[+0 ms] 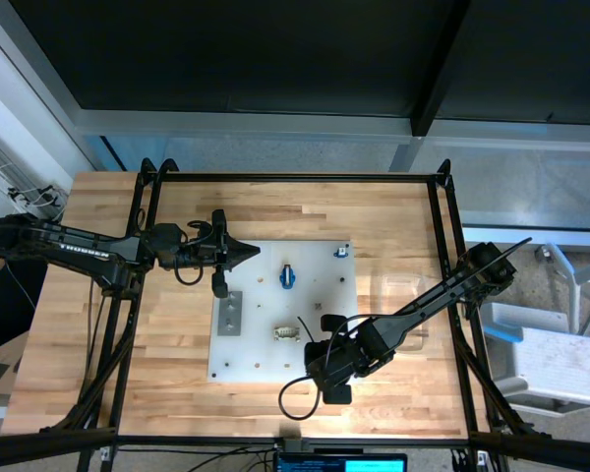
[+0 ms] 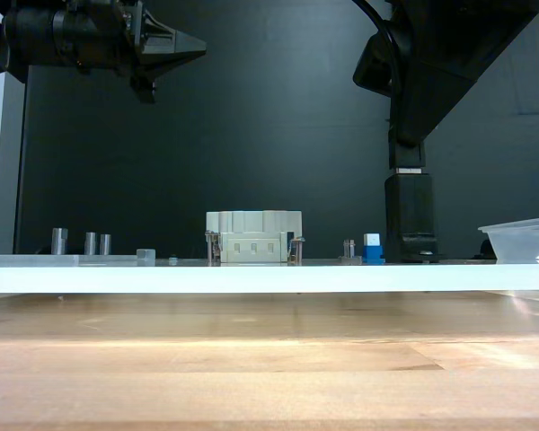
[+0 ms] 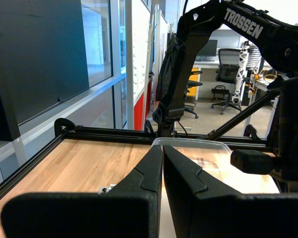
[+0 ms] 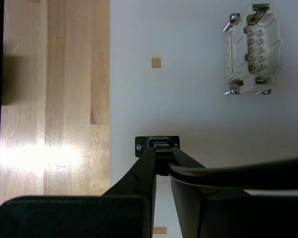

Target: Remove the USB connector from the USB hub and place in the container

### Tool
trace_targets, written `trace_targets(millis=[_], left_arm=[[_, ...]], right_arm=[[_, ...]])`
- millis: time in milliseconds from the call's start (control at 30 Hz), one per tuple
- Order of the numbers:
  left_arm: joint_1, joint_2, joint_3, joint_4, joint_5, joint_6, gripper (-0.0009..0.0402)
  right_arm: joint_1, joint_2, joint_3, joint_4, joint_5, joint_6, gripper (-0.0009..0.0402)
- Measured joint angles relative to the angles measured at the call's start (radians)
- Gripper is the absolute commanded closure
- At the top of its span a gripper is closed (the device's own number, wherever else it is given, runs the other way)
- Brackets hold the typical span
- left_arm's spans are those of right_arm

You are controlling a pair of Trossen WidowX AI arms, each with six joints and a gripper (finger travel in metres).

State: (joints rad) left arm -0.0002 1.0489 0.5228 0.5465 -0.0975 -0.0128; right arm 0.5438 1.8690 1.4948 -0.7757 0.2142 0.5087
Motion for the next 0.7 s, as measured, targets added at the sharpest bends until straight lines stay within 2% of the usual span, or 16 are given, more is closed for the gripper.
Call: trace_targets(millis=[400,567,700], left_arm=[[0.000,0.000,0.000,0.000,0.000,0.000,0.0392],[0.000,0.000,0.000,0.000,0.000,0.000,0.0392],[0.000,0.000,0.000,0.000,0.000,0.000,0.0392]], right_arm=[[-0.001,0.000,0.000,-0.006,-0.006,-0.001,0.0393],[-0.004,-0.002,0.000,-0.010,-0.023,0.000,0.0393],[-0.006,0.016,0.032,-0.050,-0.025,-0.010,0.0393]])
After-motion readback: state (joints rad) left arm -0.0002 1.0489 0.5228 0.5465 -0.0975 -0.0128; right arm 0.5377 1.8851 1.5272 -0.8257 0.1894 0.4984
